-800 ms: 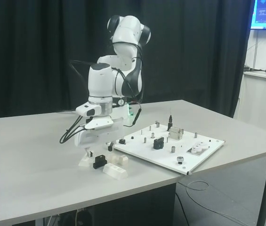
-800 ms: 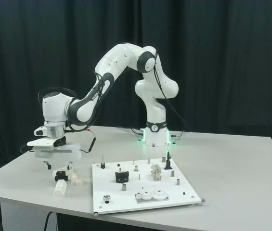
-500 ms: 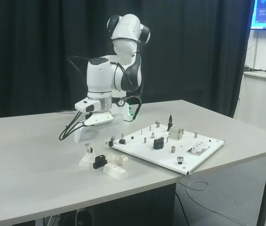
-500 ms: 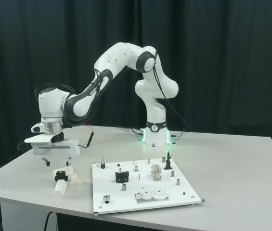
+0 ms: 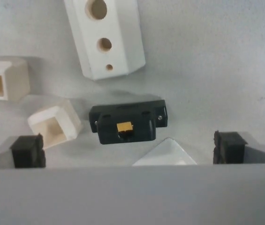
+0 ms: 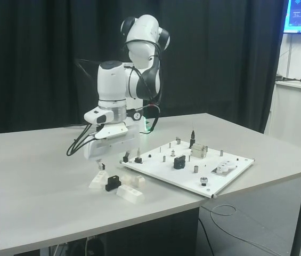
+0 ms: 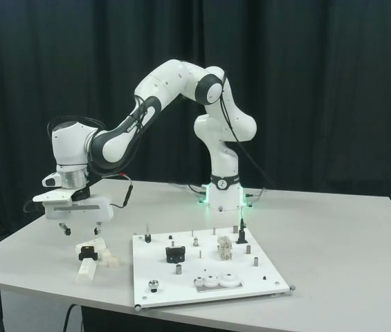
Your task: Remove bolt 4.
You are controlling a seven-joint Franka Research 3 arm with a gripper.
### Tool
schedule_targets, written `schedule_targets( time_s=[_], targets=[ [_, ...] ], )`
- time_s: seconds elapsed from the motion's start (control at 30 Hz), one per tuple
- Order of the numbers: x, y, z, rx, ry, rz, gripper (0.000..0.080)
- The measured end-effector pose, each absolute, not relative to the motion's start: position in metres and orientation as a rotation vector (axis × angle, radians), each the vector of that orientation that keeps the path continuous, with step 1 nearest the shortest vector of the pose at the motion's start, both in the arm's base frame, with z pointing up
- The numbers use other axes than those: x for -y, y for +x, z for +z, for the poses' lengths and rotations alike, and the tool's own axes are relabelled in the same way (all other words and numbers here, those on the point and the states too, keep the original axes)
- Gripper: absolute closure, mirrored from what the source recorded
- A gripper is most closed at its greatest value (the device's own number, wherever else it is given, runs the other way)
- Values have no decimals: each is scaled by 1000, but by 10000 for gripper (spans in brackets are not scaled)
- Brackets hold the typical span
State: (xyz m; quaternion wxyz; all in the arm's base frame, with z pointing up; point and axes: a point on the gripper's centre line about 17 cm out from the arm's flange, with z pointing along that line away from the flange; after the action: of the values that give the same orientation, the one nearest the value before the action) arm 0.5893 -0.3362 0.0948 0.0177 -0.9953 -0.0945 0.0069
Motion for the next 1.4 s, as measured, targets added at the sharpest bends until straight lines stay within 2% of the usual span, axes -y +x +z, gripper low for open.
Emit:
schedule_targets(
  time_s=[0.97, 1.4],
  targets=[
    [333, 596, 101, 251, -3093, 15, 3],
    [299, 632, 114, 180, -3070, -72, 3]
  ],
)
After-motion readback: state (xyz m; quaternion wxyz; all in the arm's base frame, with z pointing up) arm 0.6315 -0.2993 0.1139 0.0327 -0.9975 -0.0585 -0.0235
